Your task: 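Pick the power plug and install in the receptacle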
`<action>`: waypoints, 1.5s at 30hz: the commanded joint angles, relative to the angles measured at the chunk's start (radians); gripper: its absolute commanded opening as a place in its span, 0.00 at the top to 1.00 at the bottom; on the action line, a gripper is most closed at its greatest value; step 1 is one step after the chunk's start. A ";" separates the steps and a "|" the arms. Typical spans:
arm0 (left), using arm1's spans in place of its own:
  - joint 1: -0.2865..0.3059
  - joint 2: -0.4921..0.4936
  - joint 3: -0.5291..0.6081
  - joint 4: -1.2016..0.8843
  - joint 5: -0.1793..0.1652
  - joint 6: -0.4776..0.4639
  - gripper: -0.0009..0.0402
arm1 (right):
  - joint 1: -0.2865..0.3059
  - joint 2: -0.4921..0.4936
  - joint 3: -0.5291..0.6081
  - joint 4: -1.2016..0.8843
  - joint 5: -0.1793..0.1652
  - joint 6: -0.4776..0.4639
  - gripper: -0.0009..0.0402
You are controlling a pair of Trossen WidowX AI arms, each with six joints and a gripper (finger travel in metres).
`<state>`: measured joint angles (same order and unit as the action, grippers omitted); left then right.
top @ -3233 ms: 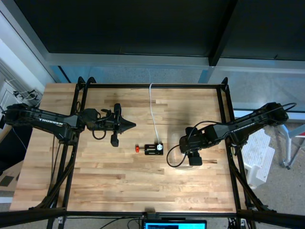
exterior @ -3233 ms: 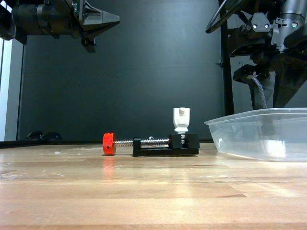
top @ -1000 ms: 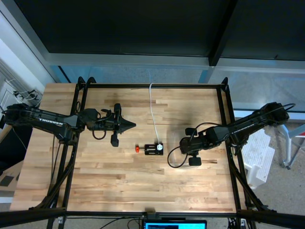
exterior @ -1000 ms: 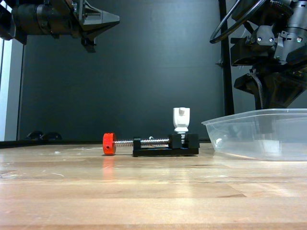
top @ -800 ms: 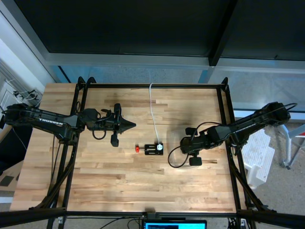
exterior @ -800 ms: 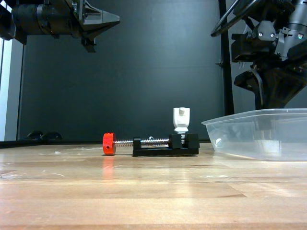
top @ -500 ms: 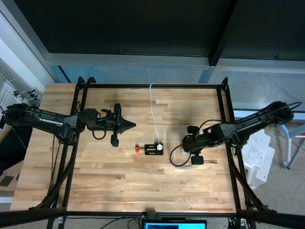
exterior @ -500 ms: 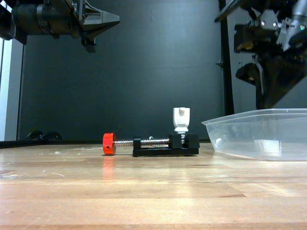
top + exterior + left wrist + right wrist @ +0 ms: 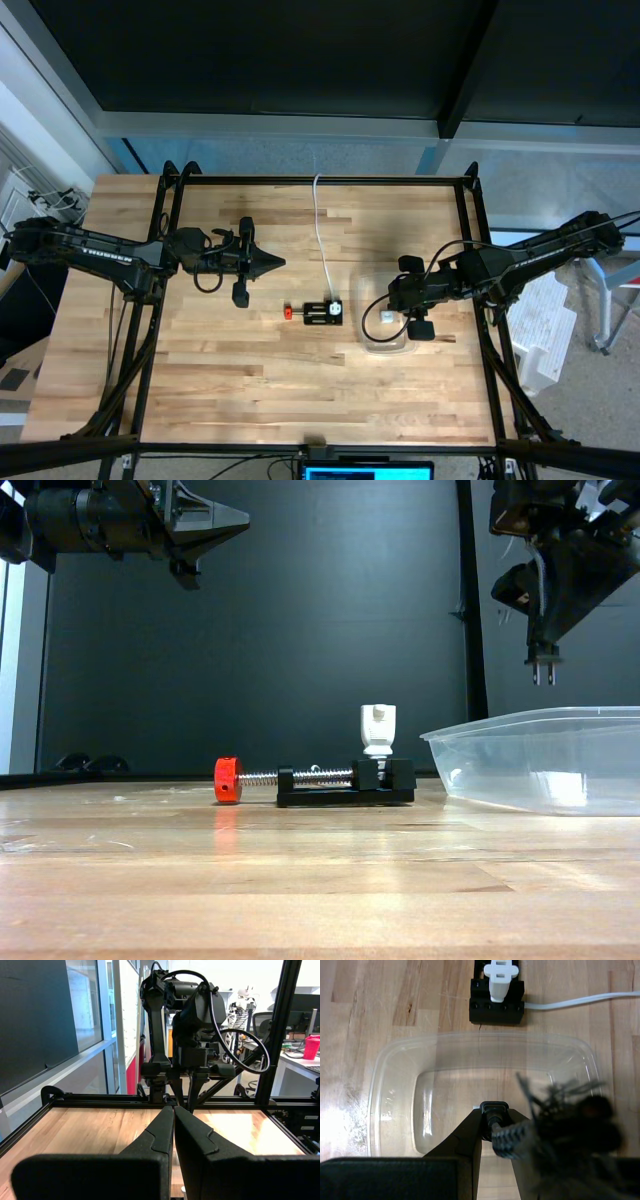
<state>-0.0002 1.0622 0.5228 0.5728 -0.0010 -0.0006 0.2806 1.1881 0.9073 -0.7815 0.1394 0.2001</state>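
The power plug point(image 9: 541, 662) is a tiny black block with two prongs pointing down, and it hangs above the clear tray point(image 9: 520, 770). My right gripper point(image 9: 543, 635) is shut on it. In the right wrist view the power plug point(image 9: 493, 1108) sits between the fingertips of the right gripper point(image 9: 494, 1116), with a braided lead trailing back. The white receptacle point(image 9: 377, 727) stands upright in the black vise point(image 9: 345, 781), left of the tray. From above, the receptacle point(image 9: 334, 308) lies left of the right gripper point(image 9: 393, 298). My left gripper point(image 9: 276, 263) hovers shut, far to the left.
The vise has an orange-red knob point(image 9: 227, 780) on its left end. A thin white cable point(image 9: 322, 230) runs from the receptacle to the table's far edge. A small white-grey cube point(image 9: 387, 318) lies in the clear tray point(image 9: 372, 345). Black frame rails border the table.
My right gripper has risen out of the tray with the power plug, which now hangs clear above the rim, and has shifted slightly right and away. The left arm has not moved.
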 commanded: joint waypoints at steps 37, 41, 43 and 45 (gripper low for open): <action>0.000 0.000 0.000 0.000 0.000 0.000 0.98 | -0.101 0.492 0.423 0.072 0.010 -0.094 0.98; 0.000 0.000 0.000 0.000 0.000 0.000 0.98 | -0.101 0.503 0.423 0.075 0.010 -0.094 0.98; 0.000 0.000 0.000 0.000 0.000 0.000 0.98 | -0.100 0.503 0.423 0.077 -0.002 -0.094 0.98; 0.000 0.000 0.000 0.000 0.000 0.000 0.98 | -0.100 0.516 0.423 0.089 -0.002 -0.094 0.98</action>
<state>-0.0002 1.0622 0.5224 0.5728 -0.0006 -0.0002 0.1799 1.6970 1.3315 -0.7006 0.1383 0.1059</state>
